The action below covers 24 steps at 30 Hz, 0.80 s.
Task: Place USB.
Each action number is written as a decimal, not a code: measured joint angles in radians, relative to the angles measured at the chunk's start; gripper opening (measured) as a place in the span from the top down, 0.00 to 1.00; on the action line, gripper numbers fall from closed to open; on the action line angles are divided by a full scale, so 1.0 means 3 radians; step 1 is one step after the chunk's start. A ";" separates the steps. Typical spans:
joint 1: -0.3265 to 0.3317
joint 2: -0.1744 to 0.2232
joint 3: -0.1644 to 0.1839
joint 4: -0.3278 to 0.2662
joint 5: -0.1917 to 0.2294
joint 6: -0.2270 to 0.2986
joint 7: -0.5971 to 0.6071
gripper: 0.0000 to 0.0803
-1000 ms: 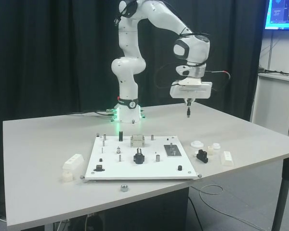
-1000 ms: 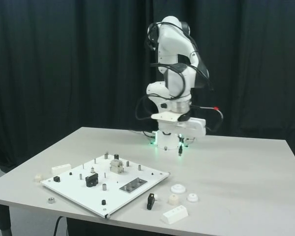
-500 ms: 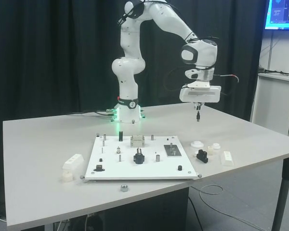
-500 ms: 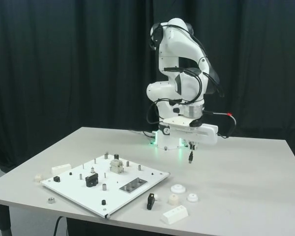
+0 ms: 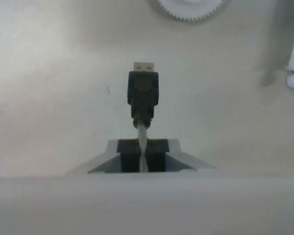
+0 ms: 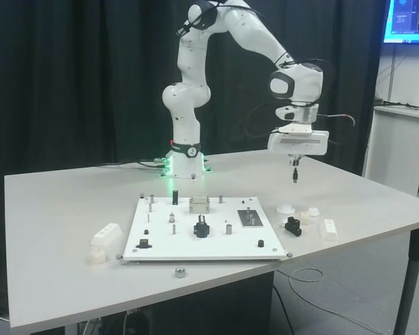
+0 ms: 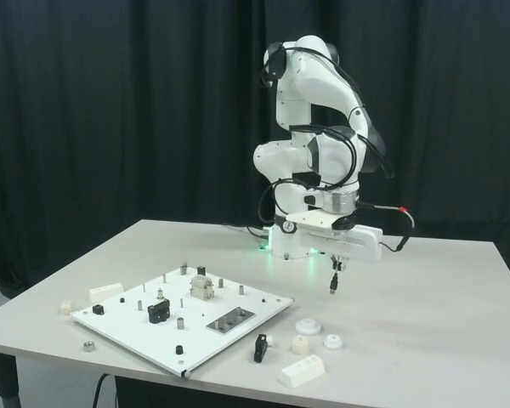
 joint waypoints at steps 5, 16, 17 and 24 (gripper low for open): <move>0.0000 0.0083 0.0000 0.0098 0.0009 0.0000 0.0021 0.97; -0.0004 0.0192 -0.0008 0.0217 0.0018 -0.0032 0.0034 0.94; -0.0004 0.0195 -0.0009 0.0223 0.0018 -0.0039 0.0034 0.56; -0.0011 0.0220 -0.0017 0.0284 0.0009 -0.0111 0.0011 0.56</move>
